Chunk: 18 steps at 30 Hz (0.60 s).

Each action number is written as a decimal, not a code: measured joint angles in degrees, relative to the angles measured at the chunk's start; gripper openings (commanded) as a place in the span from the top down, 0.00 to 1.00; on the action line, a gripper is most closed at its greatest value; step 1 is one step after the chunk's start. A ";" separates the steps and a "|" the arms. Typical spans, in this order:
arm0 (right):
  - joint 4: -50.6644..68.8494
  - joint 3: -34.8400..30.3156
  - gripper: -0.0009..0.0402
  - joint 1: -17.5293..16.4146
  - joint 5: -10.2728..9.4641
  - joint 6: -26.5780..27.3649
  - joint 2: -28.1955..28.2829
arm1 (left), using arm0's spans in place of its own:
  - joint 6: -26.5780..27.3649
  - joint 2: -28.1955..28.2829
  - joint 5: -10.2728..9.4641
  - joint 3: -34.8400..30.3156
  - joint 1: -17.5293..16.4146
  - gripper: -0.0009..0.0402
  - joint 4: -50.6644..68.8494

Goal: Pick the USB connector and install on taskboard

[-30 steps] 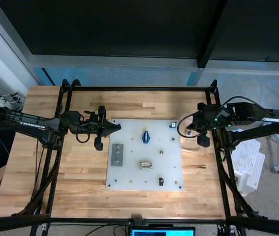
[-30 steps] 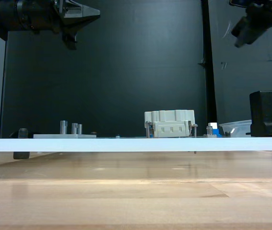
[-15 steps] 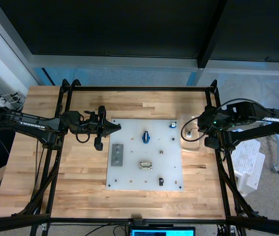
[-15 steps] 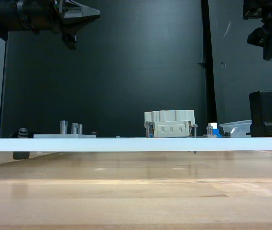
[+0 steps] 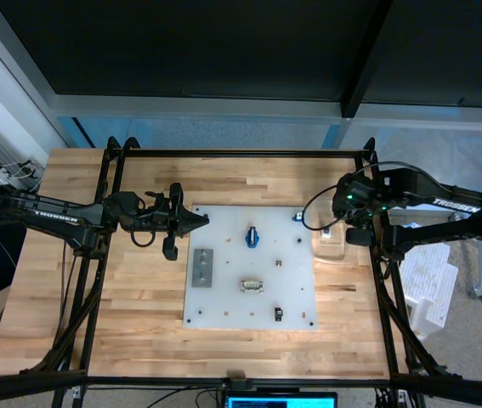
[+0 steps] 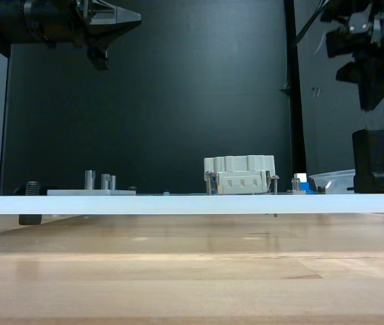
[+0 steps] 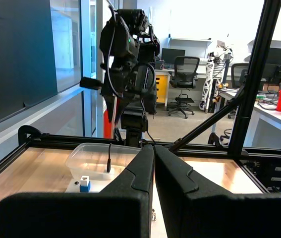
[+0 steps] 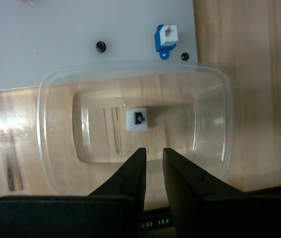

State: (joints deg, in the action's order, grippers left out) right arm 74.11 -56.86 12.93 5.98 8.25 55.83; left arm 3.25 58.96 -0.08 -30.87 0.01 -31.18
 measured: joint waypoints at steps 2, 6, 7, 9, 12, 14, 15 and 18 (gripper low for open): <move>-1.79 1.68 0.83 0.07 -0.13 0.22 0.46 | 0.00 0.00 0.02 0.00 0.00 0.98 0.02; -3.76 4.61 0.76 0.15 0.00 0.28 1.70 | 0.00 0.00 0.00 0.00 0.00 0.98 0.02; -4.31 5.29 0.74 0.15 0.00 0.33 1.99 | 0.00 0.00 0.02 0.00 0.00 0.98 0.02; -5.68 6.32 0.70 0.26 -0.04 0.46 2.56 | 0.00 0.00 0.02 0.00 0.00 0.98 0.00; -7.56 7.76 0.64 0.83 -0.02 1.16 3.26 | -0.02 0.00 0.00 0.00 0.00 0.98 0.02; -8.55 8.85 0.61 1.20 -0.02 1.77 3.65 | 0.00 0.00 0.02 0.00 0.00 0.98 0.02; -9.07 9.49 0.60 1.36 -0.02 2.21 3.82 | 0.00 0.00 0.00 0.00 0.00 0.98 0.02; -10.91 11.21 0.58 1.97 -0.04 3.67 4.52 | 0.00 0.00 0.00 0.00 0.00 0.98 0.00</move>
